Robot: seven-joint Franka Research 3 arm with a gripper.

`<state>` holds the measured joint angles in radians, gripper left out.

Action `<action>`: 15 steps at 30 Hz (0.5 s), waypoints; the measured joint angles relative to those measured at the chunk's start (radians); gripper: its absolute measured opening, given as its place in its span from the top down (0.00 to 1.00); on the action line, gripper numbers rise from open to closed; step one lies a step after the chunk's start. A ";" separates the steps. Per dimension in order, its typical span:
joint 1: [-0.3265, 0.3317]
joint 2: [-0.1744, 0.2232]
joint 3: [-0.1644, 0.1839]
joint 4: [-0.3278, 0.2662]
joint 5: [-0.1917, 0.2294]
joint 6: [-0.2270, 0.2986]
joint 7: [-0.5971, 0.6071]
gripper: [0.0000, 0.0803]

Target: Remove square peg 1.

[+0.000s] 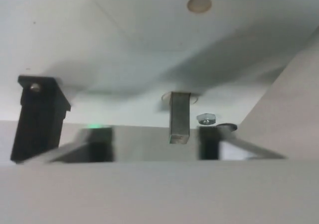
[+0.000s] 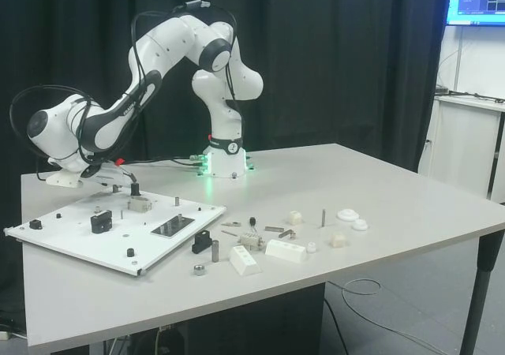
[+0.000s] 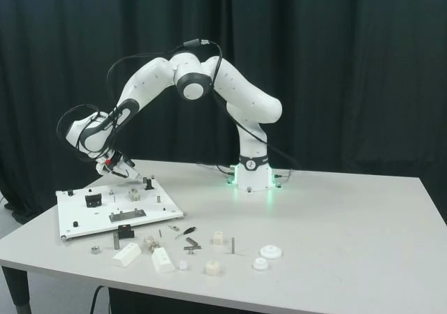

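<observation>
Room views show a grey table (image 2: 379,189) with the white robot arm (image 2: 170,43) bolted near its back edge, a green light glowing at the arm's base. The arm reaches out and down over a white board (image 2: 79,241) that lies at one end of the table, and its gripper (image 3: 119,169) hangs low above the board's far edge. Small loose parts (white blocks (image 2: 284,250), white discs (image 2: 353,218), a metal nut (image 2: 200,270)) are scattered on the table beside the board.

From the wrist view, the square peg (image 1: 179,117) stands upright in the board, a grey metal post seated in its hole. It sits between the two dark fingers (image 1: 97,144) of the gripper, which are spread apart and touch nothing. A black block (image 1: 37,117) stands on the board off to one side, well apart from the peg. A small nut (image 1: 206,118) lies just beside the peg.
</observation>
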<state>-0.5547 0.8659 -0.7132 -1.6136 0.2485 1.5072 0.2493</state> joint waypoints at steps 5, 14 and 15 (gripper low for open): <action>0.001 -0.009 0.000 0.006 0.000 -0.018 -0.002 0.45; 0.008 -0.054 0.000 0.028 0.000 -0.079 -0.002 0.03; 0.010 -0.060 0.000 0.032 0.000 -0.086 -0.002 0.03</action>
<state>-0.5448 0.8058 -0.7132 -1.5821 0.2485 1.4214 0.2472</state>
